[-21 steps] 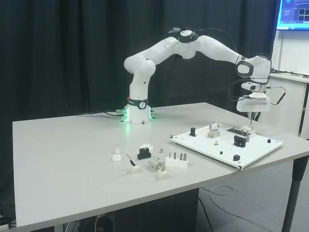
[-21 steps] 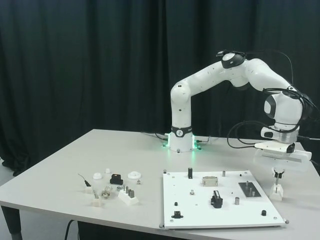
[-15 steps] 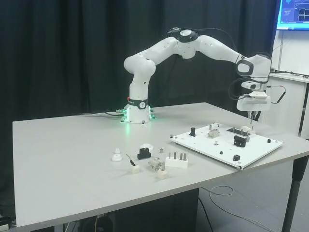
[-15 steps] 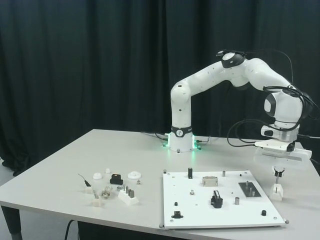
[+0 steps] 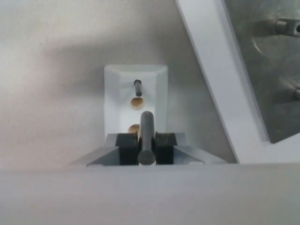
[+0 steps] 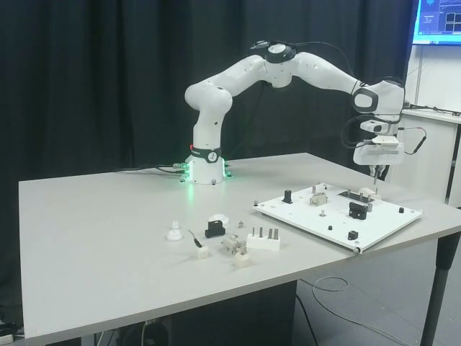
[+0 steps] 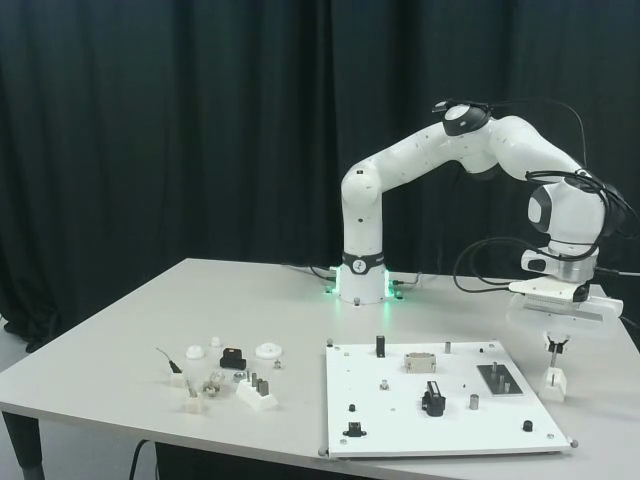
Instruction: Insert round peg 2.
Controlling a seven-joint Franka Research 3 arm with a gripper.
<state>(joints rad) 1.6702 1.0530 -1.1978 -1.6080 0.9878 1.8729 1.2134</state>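
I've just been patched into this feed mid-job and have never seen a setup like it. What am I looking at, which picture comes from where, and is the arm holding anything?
The white machine is a robot arm bolted to a grey table. Two pictures come from cameras in the room, looking at the table from different sides. The third comes from a camera on the arm's wrist, looking down past its gripper.

On the table lies a white board with small fittings on it, and apart from it a cluster of loose small parts.

The gripper is shut on a grey round peg, held above a small white holder block that stands on the table beside the board. Another thinner peg stands in that block.
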